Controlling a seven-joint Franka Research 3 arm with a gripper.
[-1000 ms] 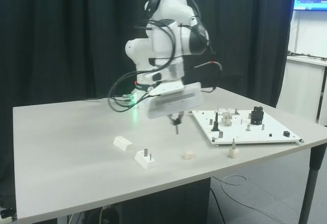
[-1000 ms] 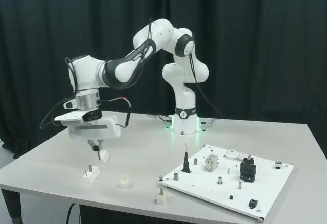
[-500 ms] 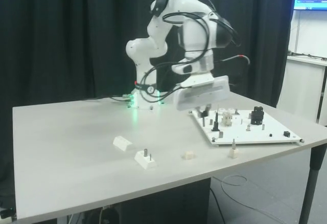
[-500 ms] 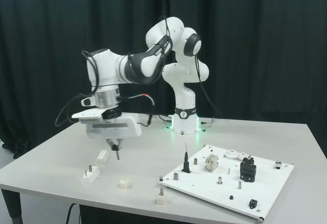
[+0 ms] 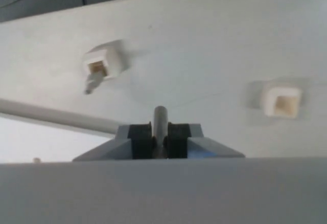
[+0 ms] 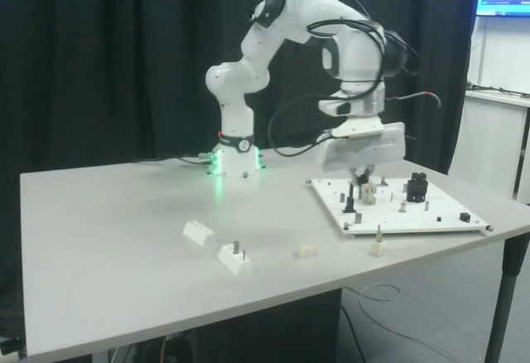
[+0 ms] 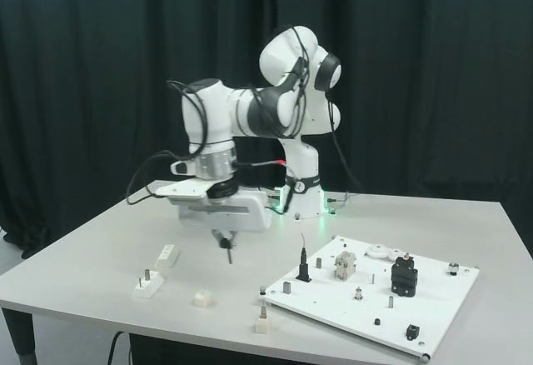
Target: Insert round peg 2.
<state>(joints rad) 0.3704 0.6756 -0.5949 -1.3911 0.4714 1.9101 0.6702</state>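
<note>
Round peg [image 5: 160, 123] clamped btwn jaws, tip protruding.

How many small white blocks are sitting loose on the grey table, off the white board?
4: one empty, one holding a peg, a small one further along, and one with a peg by the board's corner. None seems hidden.

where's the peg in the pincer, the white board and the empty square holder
peg [image 5: 160, 119], wrist view, its shaft past the pads
white board [image 7: 433, 315], second room view, bare front part
empty square holder [image 5: 280, 99], wrist view, its rim
</note>
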